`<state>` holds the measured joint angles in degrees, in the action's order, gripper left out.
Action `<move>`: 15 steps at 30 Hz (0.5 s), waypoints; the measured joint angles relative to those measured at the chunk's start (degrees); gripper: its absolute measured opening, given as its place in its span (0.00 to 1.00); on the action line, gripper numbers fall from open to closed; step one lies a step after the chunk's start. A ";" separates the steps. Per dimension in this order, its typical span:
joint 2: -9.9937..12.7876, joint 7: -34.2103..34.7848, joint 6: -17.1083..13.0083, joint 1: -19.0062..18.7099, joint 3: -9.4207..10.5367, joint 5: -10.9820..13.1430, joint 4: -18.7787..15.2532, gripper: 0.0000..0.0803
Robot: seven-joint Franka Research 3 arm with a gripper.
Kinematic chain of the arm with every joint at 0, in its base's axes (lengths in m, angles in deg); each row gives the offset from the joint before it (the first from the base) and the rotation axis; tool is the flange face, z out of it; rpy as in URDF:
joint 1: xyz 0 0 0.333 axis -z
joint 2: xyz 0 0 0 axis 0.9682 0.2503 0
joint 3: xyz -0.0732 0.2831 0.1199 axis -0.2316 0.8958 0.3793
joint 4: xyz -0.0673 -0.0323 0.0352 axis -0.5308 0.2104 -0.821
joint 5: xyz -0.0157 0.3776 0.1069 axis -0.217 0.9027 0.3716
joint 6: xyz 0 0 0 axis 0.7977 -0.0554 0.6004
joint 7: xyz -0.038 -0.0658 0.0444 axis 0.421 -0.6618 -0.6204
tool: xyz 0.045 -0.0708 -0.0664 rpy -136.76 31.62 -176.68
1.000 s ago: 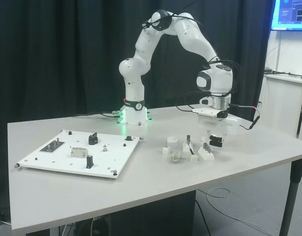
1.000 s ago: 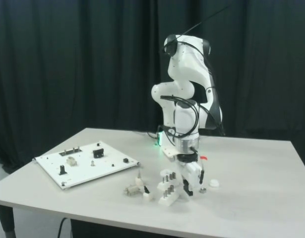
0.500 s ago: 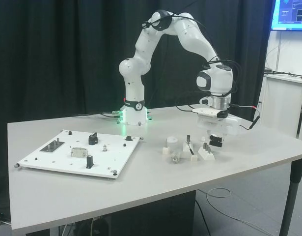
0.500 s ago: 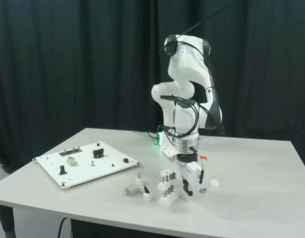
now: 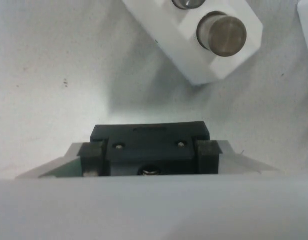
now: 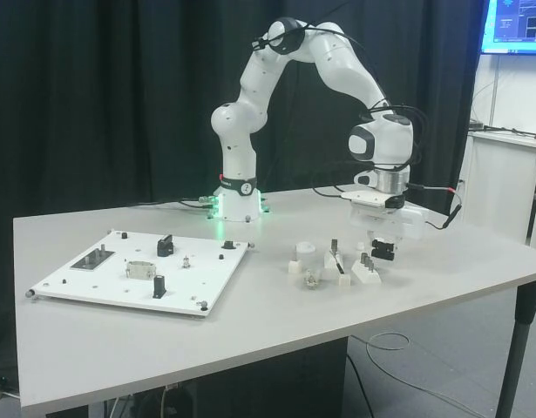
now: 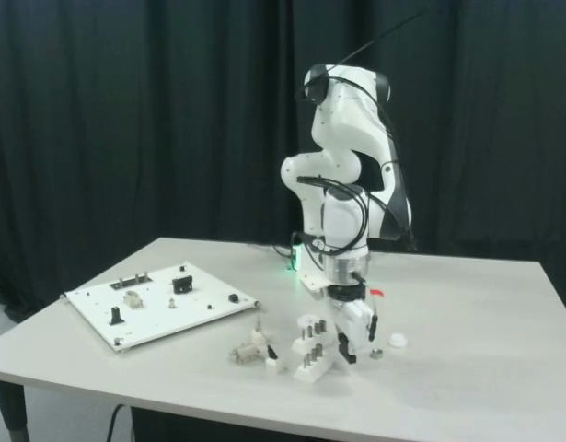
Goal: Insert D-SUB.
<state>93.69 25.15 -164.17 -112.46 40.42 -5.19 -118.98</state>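
My gripper (image 5: 150,159) clamped on black rectangular D-SUB connector (image 5: 149,143), one finger (image 5: 92,159) at each short end; connector at lower centre of wrist frame, long axis horizontal across it, held above grey table (image 5: 53,90). One white block holder (image 5: 194,35) upper right, two grey metal pegs (image 5: 221,34) visible in it. Left of first room view: one white square board (image 6: 141,273).

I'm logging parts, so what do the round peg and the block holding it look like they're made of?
The peg looks like metal: dull grey with a brushed, flat top. The block holding it looks like white plastic, matte with crisp edges, possibly printed; that cannot be confirmed.
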 joint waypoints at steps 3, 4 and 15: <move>0.00 0.00 0.02 0.00 0.00 -0.22 0.02 0.48; 0.00 0.00 0.03 0.00 0.00 -0.27 0.02 0.48; -0.18 0.00 0.69 0.00 -0.05 -1.06 0.05 0.48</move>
<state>93.51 25.15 -163.48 -112.47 40.36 -6.26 -118.94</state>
